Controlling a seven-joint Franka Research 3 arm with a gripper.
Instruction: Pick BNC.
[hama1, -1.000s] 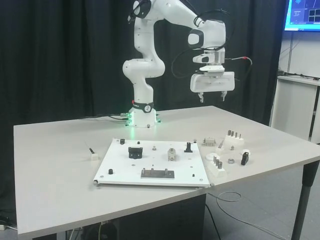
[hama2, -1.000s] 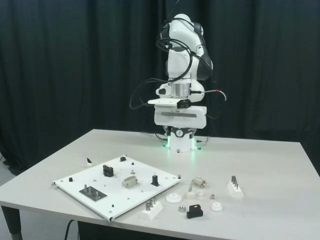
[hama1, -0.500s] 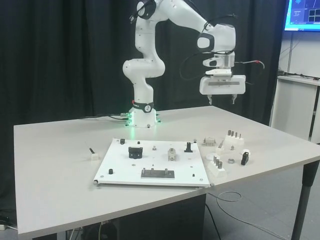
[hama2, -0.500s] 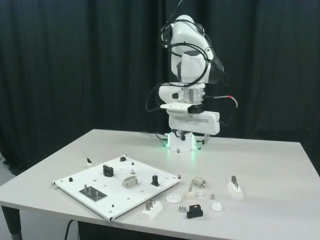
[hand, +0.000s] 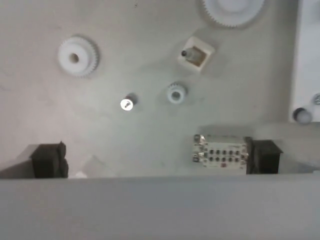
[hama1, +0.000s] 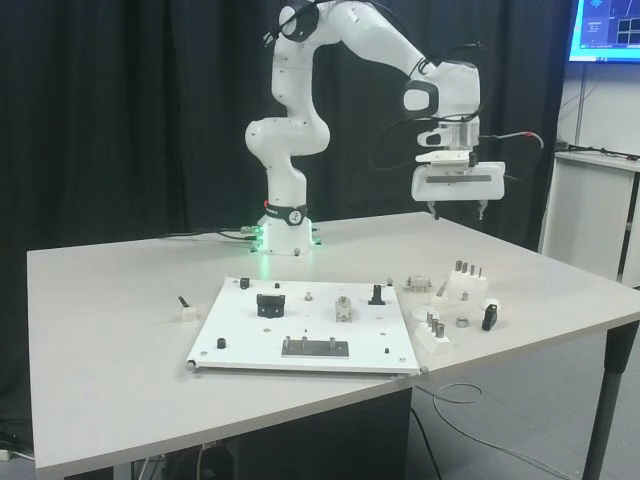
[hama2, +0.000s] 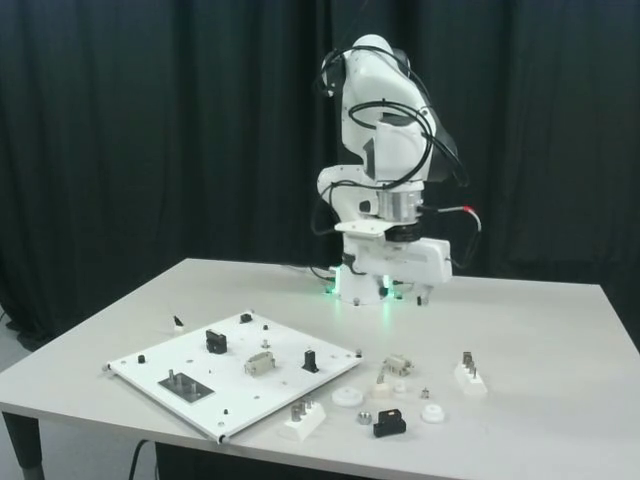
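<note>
**Three white gears, one small metal plug, open gripper above them**

One white arm (hama1: 300, 130) holds one gripper (hama1: 455, 208) in the air over the far side of the grey desk (hama1: 100, 330), touching nothing. In the wrist view its two black fingertips (hand: 48, 160) stand wide apart with nothing between them.

In that view three white gears lie on the desk: a large gear (hand: 77, 56), a small gear (hand: 176, 93) and a cut-off gear (hand: 232, 11) only partly in the picture. The small round metal plug (hand: 127, 103), the one part that looks like a BNC, stands on the desk just beside the small gear, apart from the fingertips; its detail is hard to make out. One multi-pin connector (hand: 221, 154) lies by one fingertip. One square block (hand: 196, 54) holds a pin.

The room views show one white board (hama1: 305, 330), two peg blocks (hama1: 467, 280) and one black part (hama1: 489, 315).
</note>
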